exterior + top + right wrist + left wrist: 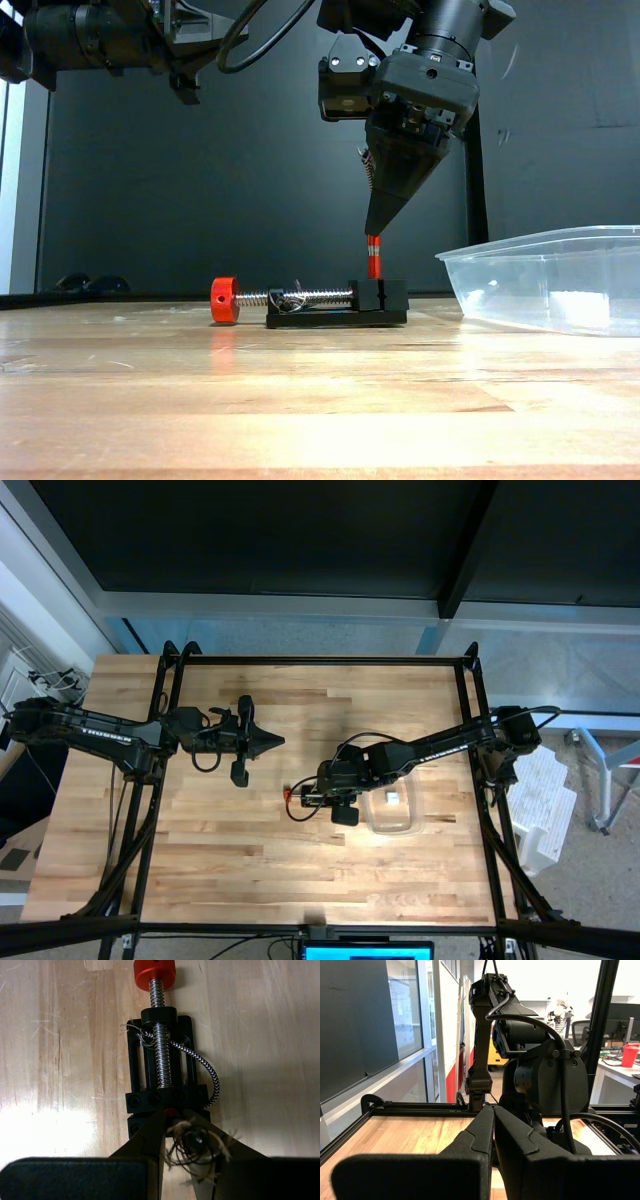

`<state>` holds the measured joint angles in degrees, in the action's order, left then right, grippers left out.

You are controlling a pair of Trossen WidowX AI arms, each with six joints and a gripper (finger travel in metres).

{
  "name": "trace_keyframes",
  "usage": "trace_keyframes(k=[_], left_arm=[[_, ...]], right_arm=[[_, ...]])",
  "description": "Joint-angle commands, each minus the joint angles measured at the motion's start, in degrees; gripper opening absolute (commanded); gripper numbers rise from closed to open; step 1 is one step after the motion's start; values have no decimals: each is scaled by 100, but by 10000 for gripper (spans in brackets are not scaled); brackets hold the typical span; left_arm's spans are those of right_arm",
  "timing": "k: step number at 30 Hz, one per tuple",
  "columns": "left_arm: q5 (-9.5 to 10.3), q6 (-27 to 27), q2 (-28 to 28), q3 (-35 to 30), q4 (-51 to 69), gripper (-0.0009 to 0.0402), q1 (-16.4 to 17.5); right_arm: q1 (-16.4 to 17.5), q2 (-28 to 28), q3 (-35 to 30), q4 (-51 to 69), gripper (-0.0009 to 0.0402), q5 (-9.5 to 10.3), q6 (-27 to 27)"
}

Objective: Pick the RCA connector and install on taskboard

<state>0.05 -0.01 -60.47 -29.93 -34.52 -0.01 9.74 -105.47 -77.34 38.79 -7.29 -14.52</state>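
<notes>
**One Step Left: Picking Done, Seating to Come**

Pointing straight down over the pale wooden worktop [200, 860], the right hand [375, 225] pinches a slim red RCA connector [373, 257] upright between its tapered black fingers. The plug's lower tip meets the top of the taskboard [335, 305], a small black rectangular block lying flat on the wood. From the block's far end runs a threaded steel screw [161, 1067] capped by a round red knob [224, 300]. A black-and-white braided wire [200, 1062] loops beside the screw, and frayed strands gather around the fingertips in the right wrist view.

The pick looks complete and insertion is the step in hand. Whether the tip has entered its socket or only rests on the rim cannot be told.

The next move appears to call for a slow, straight press downward, with the plug kept vertical and centred on the opening. The loose block could slide or tip if the push goes off-axis.

Well apart on the other side of the worktop, the left hand [278, 742] hangs parked above the wood, its fingers pressed together and holding nothing.

A clear plastic tray [545, 280] sits just beside the taskboard, with a small white piece [393, 797] inside.
</notes>
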Motion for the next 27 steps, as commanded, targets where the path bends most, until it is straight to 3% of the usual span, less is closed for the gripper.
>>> trace_keyframes(k=[1,27], left_arm=[[-2,0,-2,-2,0,0,0],[-2,0,-2,-2,0,0,0]], right_arm=[[-13,-4,11,17,0,-20,26],[-37,7,293,-291,0,-15,20]])
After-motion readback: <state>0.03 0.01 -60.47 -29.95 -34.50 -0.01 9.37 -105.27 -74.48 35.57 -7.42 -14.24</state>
